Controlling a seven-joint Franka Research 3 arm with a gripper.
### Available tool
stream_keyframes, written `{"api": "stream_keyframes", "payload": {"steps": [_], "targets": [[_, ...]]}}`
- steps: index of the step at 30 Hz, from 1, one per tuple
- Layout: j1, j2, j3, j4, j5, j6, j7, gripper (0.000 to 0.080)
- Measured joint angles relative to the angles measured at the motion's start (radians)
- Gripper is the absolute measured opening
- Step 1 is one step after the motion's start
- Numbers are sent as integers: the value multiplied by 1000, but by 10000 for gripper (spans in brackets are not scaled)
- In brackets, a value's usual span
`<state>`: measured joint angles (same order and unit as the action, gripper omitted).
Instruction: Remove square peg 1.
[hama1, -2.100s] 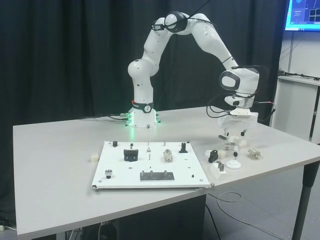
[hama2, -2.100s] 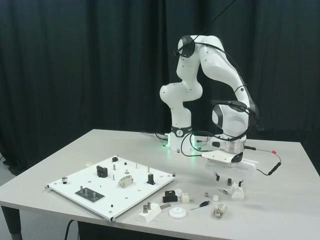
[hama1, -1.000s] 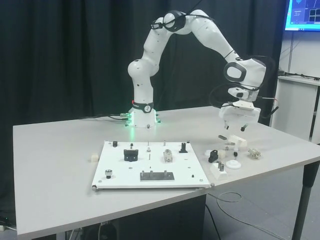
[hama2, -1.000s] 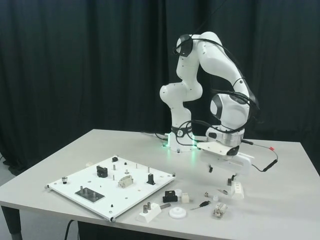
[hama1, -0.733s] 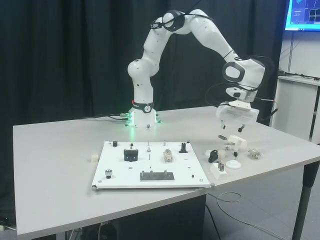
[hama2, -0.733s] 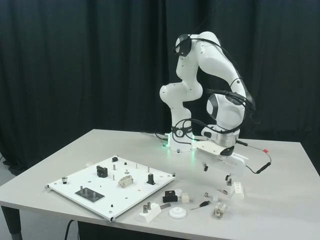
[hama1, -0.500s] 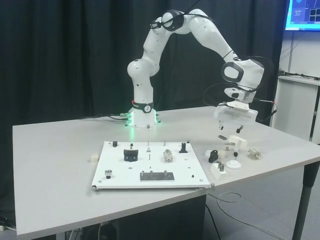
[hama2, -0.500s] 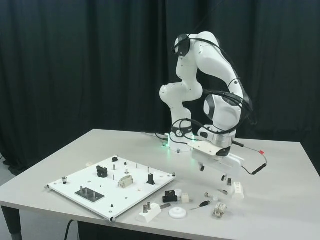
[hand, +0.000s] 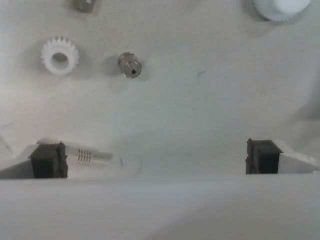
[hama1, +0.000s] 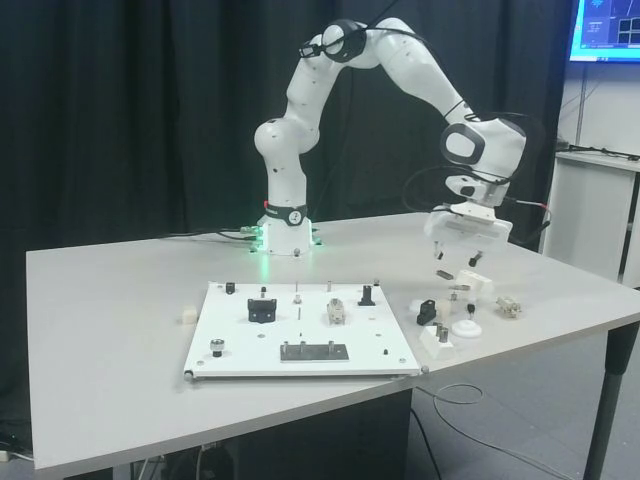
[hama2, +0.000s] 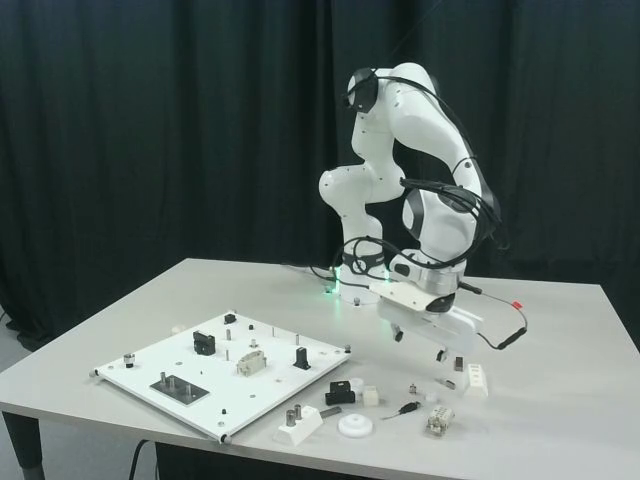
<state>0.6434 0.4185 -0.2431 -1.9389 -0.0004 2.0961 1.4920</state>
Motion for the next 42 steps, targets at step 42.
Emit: {"api": "stream_keyframes", "payload": {"steps": [42], "targets": [[-24, -28, 0, -25, -13, -33, -38, 800]]}}
